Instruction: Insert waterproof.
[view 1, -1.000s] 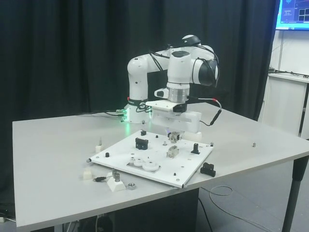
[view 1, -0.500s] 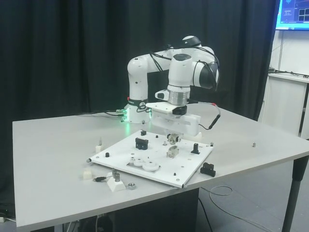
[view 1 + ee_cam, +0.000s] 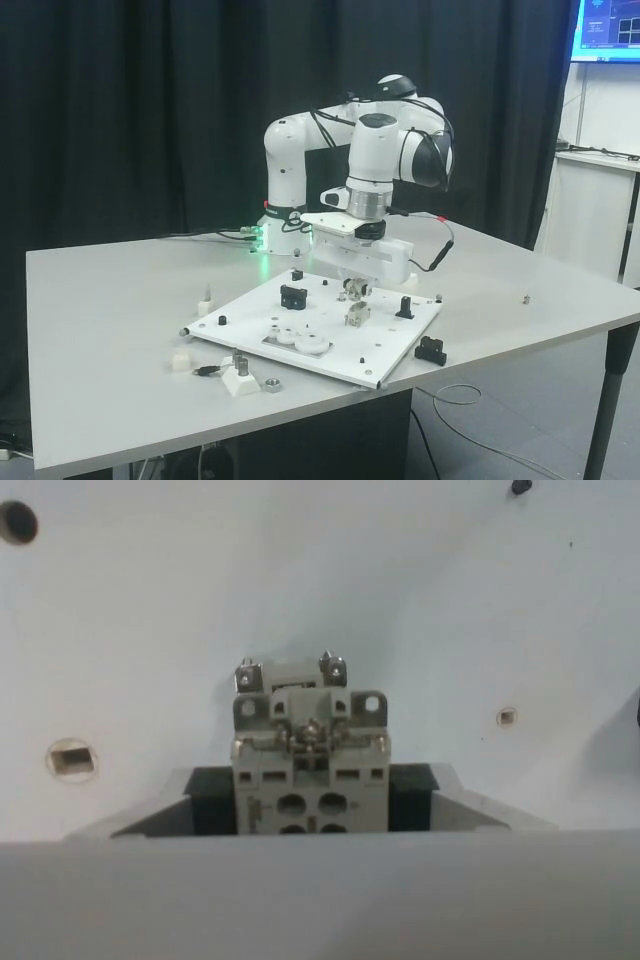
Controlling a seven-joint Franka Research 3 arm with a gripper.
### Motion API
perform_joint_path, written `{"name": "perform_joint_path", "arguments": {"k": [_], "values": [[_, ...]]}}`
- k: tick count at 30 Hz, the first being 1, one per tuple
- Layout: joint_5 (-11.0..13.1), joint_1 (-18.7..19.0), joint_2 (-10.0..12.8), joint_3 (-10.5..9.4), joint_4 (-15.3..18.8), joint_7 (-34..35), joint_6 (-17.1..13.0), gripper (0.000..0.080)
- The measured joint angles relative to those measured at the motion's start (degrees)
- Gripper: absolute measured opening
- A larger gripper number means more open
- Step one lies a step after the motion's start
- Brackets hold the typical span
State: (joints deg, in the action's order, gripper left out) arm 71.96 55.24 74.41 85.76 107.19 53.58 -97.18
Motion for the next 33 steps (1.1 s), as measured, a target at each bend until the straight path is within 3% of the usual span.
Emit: {"name": "perform_joint_path", "arguments": {"k": [33], "values": [[0.6,1.2,0.0,-1.73,1.0,4.3,-2.6,0.0310]]}}
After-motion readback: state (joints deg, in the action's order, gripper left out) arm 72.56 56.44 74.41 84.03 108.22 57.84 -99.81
